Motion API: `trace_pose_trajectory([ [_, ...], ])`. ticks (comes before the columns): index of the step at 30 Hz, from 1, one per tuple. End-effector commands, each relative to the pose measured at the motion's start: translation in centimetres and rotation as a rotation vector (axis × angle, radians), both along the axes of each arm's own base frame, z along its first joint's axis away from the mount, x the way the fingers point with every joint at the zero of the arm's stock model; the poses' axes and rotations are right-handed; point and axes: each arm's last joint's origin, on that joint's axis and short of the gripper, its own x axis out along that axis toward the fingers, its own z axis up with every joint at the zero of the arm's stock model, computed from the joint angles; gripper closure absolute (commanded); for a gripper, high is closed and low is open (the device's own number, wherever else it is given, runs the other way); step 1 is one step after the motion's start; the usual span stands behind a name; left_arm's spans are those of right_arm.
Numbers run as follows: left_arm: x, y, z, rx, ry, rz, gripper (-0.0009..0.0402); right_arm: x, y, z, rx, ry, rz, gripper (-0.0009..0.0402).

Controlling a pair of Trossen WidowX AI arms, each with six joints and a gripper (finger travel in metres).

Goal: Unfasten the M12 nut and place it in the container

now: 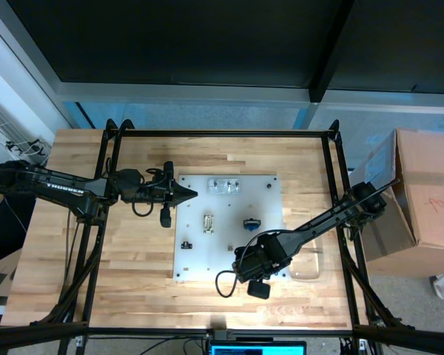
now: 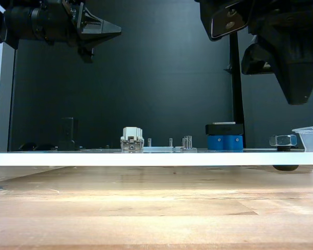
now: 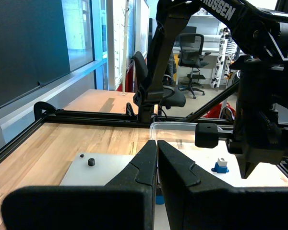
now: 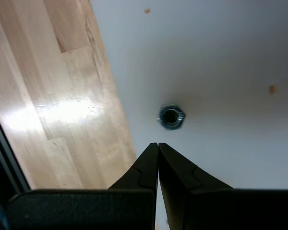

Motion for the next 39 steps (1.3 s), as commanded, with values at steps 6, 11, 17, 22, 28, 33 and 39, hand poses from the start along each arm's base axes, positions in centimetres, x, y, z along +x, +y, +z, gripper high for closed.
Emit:
trace_pose_trajectory([
  [6,0.0,0.0,0.0,0.0,0.0,0.0,0.0393,0.0,0.1,-0.2,0.018,0.019,-0.1,0.0393],
  [11,0.0,0.0,0.0,0.0,0.0,0.0,0.0393,0.2,0.2,-1.2,-0.004,0.033,0.008,0.0393],
  [17,0.0,0.0,0.0,0.0,0.0,0.0,0.0393,0.8,0.6,-2.9,0.001,0.052,0.083,0.0393],
  [22,0.0,0.0,0.0,0.0,0.0,0.0,0.0393,0.9,0.6,-3.2,-0.007,0.043,0.08,0.0393],
  [28,0.0,0.0,0.0,0.0,0.0,0.0,0.0393,0.1,-0.8,-2.1,-0.255,0.031,-0.026,0.0393],
  [33,0.0,0.0,0.0,0.0,0.0,0.0,0.0393,-0.3,-1.0,-1.3,-0.246,0.036,-0.065,0.0393],
  [39,0.0,0.0,0.0,0.0,0.0,0.0,0.0393,-0.1,-0.7,-0.4,-0.156,0.037,-0.204,0.0382],
])
